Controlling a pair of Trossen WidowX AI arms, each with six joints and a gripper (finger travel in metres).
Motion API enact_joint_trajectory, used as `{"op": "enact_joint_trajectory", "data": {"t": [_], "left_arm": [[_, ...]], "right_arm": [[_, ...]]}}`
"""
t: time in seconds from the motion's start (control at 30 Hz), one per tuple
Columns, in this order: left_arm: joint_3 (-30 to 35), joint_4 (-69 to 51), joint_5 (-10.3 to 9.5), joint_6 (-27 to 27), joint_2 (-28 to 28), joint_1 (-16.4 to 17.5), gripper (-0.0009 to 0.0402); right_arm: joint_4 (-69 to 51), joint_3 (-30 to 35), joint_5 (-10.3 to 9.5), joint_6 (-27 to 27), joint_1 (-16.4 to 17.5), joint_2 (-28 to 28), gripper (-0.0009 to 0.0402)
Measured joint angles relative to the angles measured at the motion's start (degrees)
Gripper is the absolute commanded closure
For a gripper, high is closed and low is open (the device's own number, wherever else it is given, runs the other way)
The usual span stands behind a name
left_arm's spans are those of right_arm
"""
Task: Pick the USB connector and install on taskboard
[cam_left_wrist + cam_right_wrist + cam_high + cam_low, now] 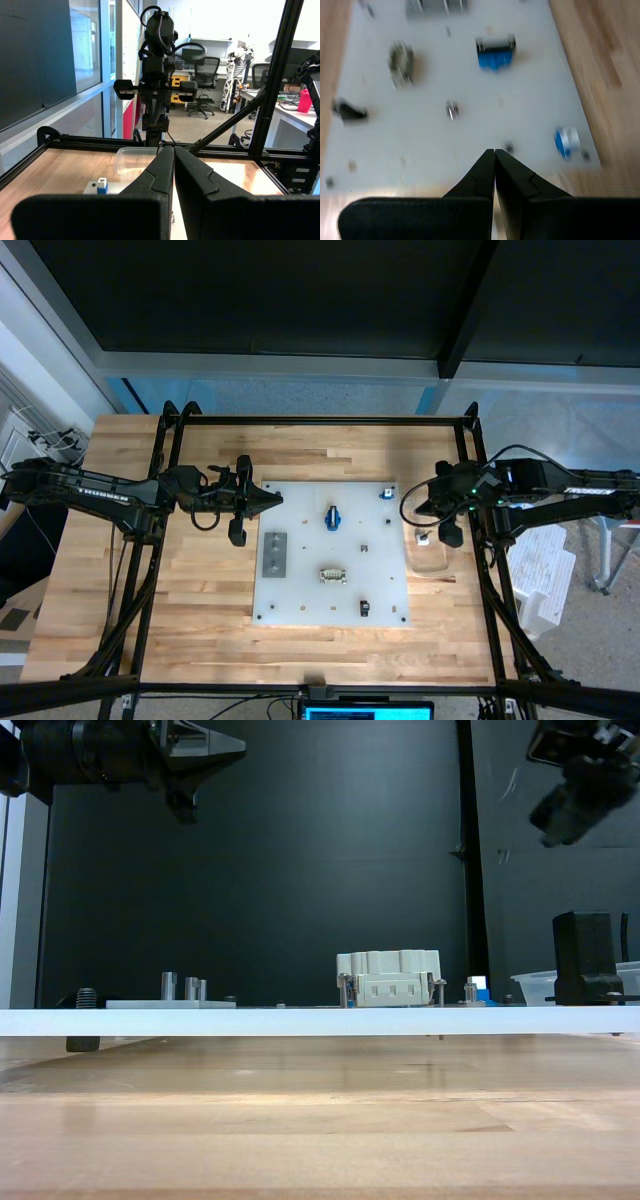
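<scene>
The right gripper (418,512) hangs over the line where the taskboard (300,600) ends and the clear tray (432,565) begins. Its fingers (480,177) are pressed together with nothing between them. Just below them and a little outboard, inside the tray, lies what I take to be the USB connector (423,536), a small pale-and-dark piece. It is too small to tell which way its long axis runs.

The left gripper (268,500) hovers over the opposite edge of the board, its fingers likewise closed on nothing, with the whole plate between them and the tray. The right arm is plainly the nearer one, so the pick looks like its job. Its fingers would have to spread, turn back toward the tray and drop.

The right wrist view looks past its fingers onto the board and shows the blue part (495,52), but no tray, so the connector lies outside that camera's aim. The left wrist view does show the tray, far beyond its own fingers and under the right arm. The low view adds height: both grippers ride well above the beige connector (390,978) and the surface.
</scene>
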Motion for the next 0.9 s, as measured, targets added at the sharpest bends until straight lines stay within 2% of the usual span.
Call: {"op": "enact_joint_trajectory", "data": {"t": [0.2,0.53,0.9], "left_arm": [[0.0,0.0,0.00,0.0,0.0,0.0,0.0393],[0.0,0.0,0.00,0.0,0.0,0.0,0.0393],[0.0,0.0,-0.02,0.0,0.0,0.0,0.0393]], "right_arm": [[-10.9,1.0,0.02,0.0,0.1,0.0,0.0393],[-15.6,-1.9,0.00,-1.8,0.3,3.1,0.0388],[-15.3,-2.4,-0.57,-3.0,1.0,10.5,0.0316]]}}
